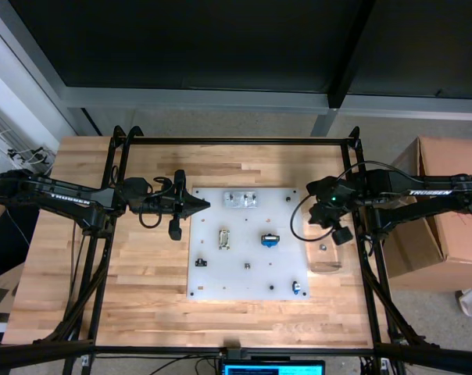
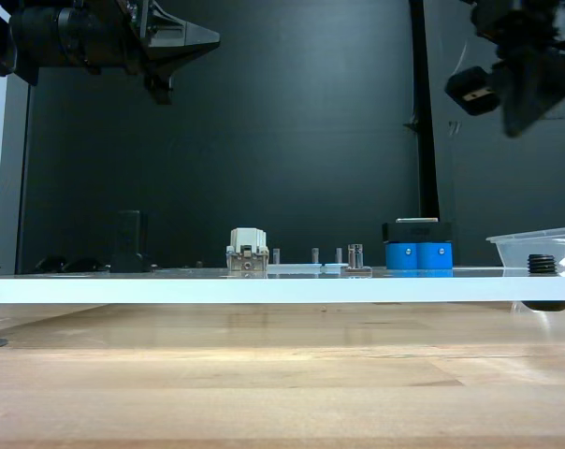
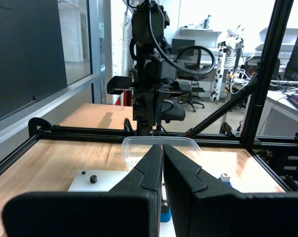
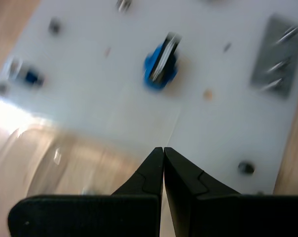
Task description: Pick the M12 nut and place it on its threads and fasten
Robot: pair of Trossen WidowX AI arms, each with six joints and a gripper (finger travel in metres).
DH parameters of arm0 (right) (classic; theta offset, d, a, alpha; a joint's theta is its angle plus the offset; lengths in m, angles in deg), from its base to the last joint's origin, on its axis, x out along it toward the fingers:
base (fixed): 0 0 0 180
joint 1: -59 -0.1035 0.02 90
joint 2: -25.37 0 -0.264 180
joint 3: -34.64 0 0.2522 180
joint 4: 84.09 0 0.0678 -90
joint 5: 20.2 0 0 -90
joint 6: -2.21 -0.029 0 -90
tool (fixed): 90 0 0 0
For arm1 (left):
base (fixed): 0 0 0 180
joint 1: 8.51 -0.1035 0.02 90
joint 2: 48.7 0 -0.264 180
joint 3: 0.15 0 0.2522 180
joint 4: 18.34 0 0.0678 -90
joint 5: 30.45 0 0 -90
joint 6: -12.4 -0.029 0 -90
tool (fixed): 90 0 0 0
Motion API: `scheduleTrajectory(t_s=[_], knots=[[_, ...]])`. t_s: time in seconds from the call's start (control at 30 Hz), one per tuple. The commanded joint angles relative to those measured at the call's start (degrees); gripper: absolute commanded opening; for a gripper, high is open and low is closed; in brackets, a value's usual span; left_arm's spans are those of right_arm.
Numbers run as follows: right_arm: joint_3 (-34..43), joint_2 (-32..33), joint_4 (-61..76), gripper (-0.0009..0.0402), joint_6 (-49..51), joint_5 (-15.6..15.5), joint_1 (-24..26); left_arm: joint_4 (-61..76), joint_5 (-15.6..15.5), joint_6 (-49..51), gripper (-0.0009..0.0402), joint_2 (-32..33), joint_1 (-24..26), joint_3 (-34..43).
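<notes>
On the light wooden table, a flat white task board is seen between two black arms. The left gripper is held high over the board's left edge, its fingers pressed together on nothing. The right gripper is poised above the board's right edge, its fingers likewise closed and empty. The short black ribbed stud is shown bare. For the pick, the right fingers should be spread first, then lowered squarely over the nut, kept off the tray walls. A clear plastic tray is set just beside the board's right edge. The small silver M12 nut appears to lie free in it, the only content that can be made out
</notes>
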Motion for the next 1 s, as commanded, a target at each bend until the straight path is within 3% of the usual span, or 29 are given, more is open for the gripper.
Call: scheduleTrajectory(t_s=[0.03,0.13,0.33,0.57,1.0], knots=[[1.1,1.1,7.3,0.0,5.1,0.1,-1.1,0.0,0.0,0.0,0.0,0.0,0.0,0.0],[1.4,3.0,11.4,0.0,6.8,0.9,-2.6,0.0,0.0,0.0,0.0,0.0,0.0,0.0],[1.3,7.6,16.0,0.0007,10.8,7.7,-9.6,0.0,0.0,0.0,0.0,0.0,0.0,0.0],[-1.6,9.1,12.4,0.0059,12.8,7.2,-16.9,0.0,0.0,0.0,0.0,0.0,0.0,0.0],[-11.8,10.5,1.1,0.0169,19.6,7.1,-19.5,0.0,0.0,0.0,0.0,0.0,0.0,0.0]])
